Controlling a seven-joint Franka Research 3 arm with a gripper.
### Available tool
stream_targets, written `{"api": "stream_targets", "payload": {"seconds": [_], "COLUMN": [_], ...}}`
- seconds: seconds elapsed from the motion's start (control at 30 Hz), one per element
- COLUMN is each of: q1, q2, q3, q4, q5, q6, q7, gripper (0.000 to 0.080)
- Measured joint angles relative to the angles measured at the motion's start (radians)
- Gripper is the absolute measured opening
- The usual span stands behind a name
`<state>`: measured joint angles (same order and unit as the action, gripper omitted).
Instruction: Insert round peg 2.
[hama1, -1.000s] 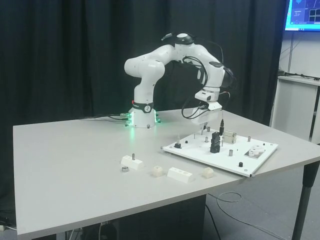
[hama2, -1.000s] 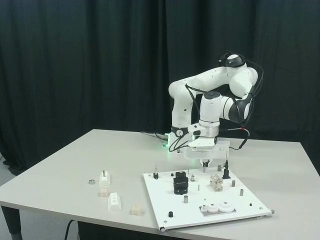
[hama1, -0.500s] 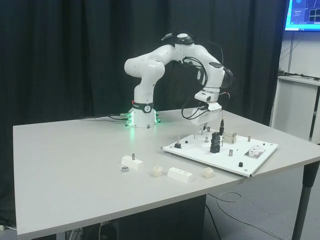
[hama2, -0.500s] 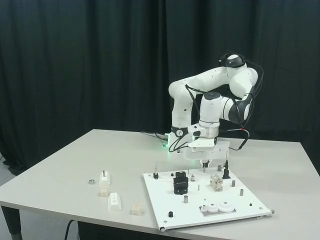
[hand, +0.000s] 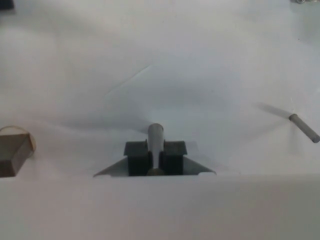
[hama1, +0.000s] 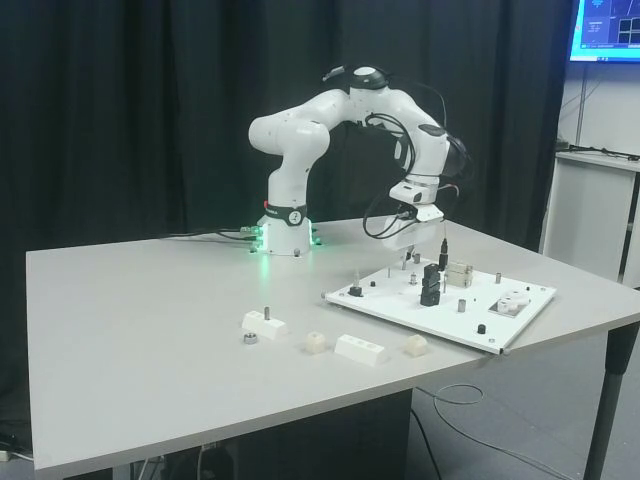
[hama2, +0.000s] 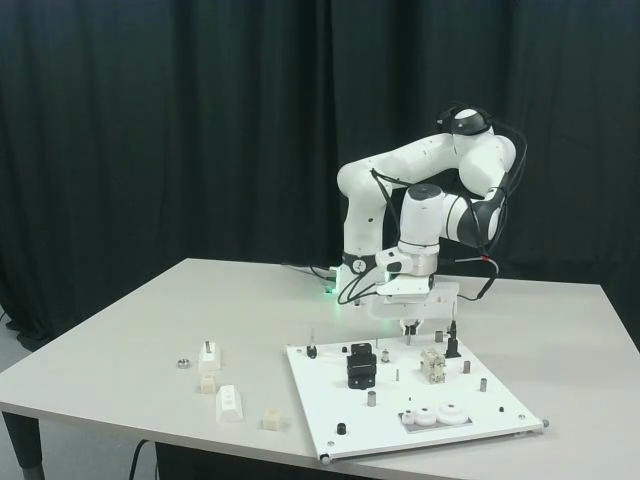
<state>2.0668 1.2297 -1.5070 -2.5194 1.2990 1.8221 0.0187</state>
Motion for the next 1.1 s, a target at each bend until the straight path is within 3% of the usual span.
{"api": "stream_targets", "payload": {"seconds": [0.53, 0.67, 0.7, 0.83, 0.87, 1.03, 1.07, 1.1], "q1": [0.003, 0.004, 0.004, 0.004, 0.004, 0.004, 0.004, 0.004], "q2": [0.0, 0.0, 0.0, 0.0, 0.0, 0.0, 0.0, 0.0], "q3": [0.0, 0.0, 0.0, 0.0, 0.0, 0.0, -0.001, -0.001], "q4": [0.0, -0.002, -0.002, -0.004, -0.004, -0.004, -0.004, -0.004], "q5": [-0.008, -0.027, -0.027, -0.027, -0.027, -0.027, -0.027, -0.027], "q6": [-0.001, -0.014, -0.015, -0.017, -0.017, -0.017, -0.017, -0.017], "q7": [-0.009, -0.009, -0.009, -0.009, -0.009, -0.008, -0.008, -0.008], "gripper": [0.0061, 0.0061, 0.0139, 0.0139, 0.0514, 0.0514, 0.0754, 0.0754]}}
